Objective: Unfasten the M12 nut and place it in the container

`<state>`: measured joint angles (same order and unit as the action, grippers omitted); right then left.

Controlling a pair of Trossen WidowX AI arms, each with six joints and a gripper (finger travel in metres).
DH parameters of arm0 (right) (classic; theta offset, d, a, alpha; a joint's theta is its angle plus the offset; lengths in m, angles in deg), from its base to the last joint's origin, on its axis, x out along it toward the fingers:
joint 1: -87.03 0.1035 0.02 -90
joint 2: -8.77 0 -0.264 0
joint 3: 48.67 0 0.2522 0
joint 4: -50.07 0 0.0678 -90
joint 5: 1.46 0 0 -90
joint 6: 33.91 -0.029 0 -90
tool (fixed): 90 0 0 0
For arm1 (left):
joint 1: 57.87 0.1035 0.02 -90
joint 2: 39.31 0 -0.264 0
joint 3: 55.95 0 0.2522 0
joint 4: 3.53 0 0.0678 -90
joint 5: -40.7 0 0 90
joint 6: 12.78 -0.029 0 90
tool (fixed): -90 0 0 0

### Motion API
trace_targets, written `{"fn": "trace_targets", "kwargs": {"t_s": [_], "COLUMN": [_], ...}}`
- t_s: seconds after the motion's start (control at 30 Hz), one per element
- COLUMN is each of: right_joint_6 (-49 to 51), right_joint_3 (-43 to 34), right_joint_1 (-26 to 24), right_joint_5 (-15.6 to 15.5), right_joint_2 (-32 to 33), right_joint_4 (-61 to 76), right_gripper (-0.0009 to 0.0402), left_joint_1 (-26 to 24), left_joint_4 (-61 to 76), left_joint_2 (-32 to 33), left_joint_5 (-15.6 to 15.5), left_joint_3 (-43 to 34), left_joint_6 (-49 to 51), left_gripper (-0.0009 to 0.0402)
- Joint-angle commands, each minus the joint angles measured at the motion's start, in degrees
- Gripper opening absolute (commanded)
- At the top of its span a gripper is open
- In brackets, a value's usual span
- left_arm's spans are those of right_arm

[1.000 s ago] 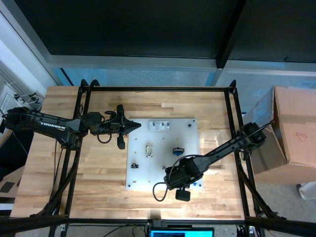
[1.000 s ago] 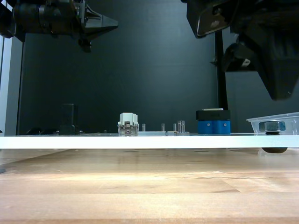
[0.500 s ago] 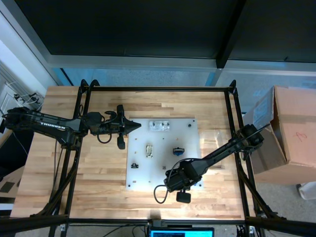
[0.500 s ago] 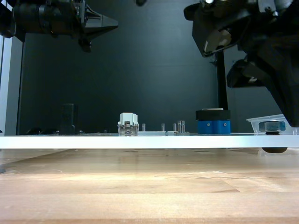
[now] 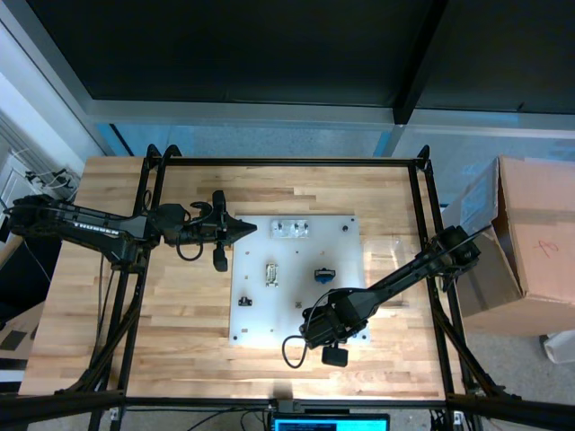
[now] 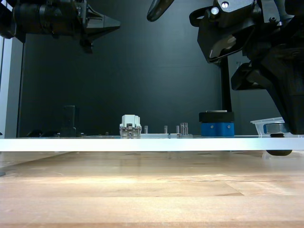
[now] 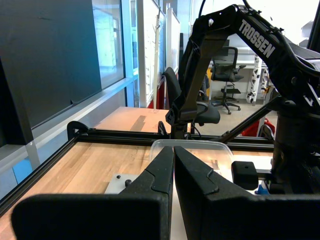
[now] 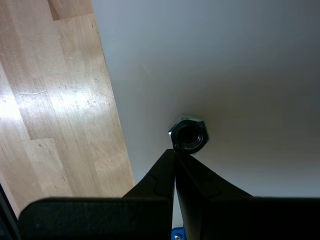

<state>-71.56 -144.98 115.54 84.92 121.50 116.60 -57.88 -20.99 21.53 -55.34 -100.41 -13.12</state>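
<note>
The silver M12 nut [image 8: 188,134] stands on its stud on the white board [image 8: 240,65], near the board's near right edge. In the low view the nut [image 6: 272,128] shows in front of the clear container [image 6: 264,122], half hidden by my right arm. My right gripper [image 8: 175,151] hangs over the board with its fingers shut and nothing between them, the tips just beside the nut. The right arm's wrist [image 5: 332,323] hides the nut in the high view. My left gripper [image 7: 173,150] is shut and holds nothing. It hovers high at the board's far left corner [image 5: 252,229].
The clear container [image 7: 192,146] lies right of the board. On the board stand a blue block [image 6: 217,128], a white connector [image 6: 130,127] and small posts [image 6: 184,128]. A cardboard box [image 5: 530,242] stands off the table's right side.
The right arm has come down and toward the near edge, and in the low view it now covers part of the nut. Nut and left arm have not moved.
</note>
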Motion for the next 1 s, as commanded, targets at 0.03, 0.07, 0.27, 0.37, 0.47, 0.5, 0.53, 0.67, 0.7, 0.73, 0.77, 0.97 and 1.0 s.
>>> {"fn": "trace_targets", "kwargs": {"t_s": [0.03,0.07,0.27,0.37,0.47,0.5,0.53,0.67,0.7,0.73,0.77,0.97,1.0], "right_joint_6": [0.07,0.46,-7.02,-6.84,-6.86,-6.86,-6.78,-5.95,-5.66,-5.40,-5.33,-3.30,-3.10], "right_joint_3": [-0.02,-0.02,-0.20,-0.20,-0.20,-0.20,-0.20,-0.20,-0.22,-0.24,-0.44,-1.40,-1.38], "right_joint_1": [0.00,0.00,0.15,0.15,0.26,0.31,0.33,0.35,0.35,0.35,0.35,0.35,0.33], "right_joint_5": [0.22,0.96,18.95,16.41,13.31,11.96,10.49,2.67,0.59,-1.16,-2.51,-3.98,-4.00], "right_joint_2": [-0.13,-0.15,-2.08,-2.49,-2.82,-3.02,-3.37,-4.63,-5.01,-5.33,-5.40,-5.09,-4.55], "right_joint_4": [-0.13,0.13,7.67,7.65,7.58,7.50,7.37,5.84,5.42,4.90,4.42,1.66,1.25], "right_gripper": [0.0000,0.0000,0.0000,0.0000,0.0000,0.0000,0.0000,0.0000,0.0000,0.0000,0.0000,0.0000,0.0000], "left_joint_1": [0.02,0.00,0.00,0.00,0.00,0.00,0.00,0.00,0.00,0.02,0.00,0.00,0.00], "left_joint_4": [0.00,0.00,0.00,0.02,-0.02,-0.15,-0.20,0.02,-0.04,-0.17,-0.28,-0.13,-0.22], "left_joint_2": [0.02,0.02,0.02,0.02,0.00,0.00,0.00,0.02,0.00,-0.02,-0.02,0.00,-0.02], "left_joint_5": [0.02,0.02,0.02,0.02,0.02,0.02,0.02,0.02,0.02,0.02,0.02,0.02,0.02], "left_joint_3": [0.00,-0.02,0.00,-0.02,0.00,-0.02,-0.02,-0.02,-0.02,-0.02,0.00,-0.02,-0.02], "left_joint_6": [-0.02,-0.02,-0.02,-0.02,-0.02,-0.02,-0.02,-0.02,-0.02,-0.02,-0.02,-0.02,-0.02], "left_gripper": [0.0000,0.0000,0.0000,0.0000,0.0000,0.0000,0.0000,0.0000,0.0000,0.0000,0.0000,0.0000,0.0000]}}
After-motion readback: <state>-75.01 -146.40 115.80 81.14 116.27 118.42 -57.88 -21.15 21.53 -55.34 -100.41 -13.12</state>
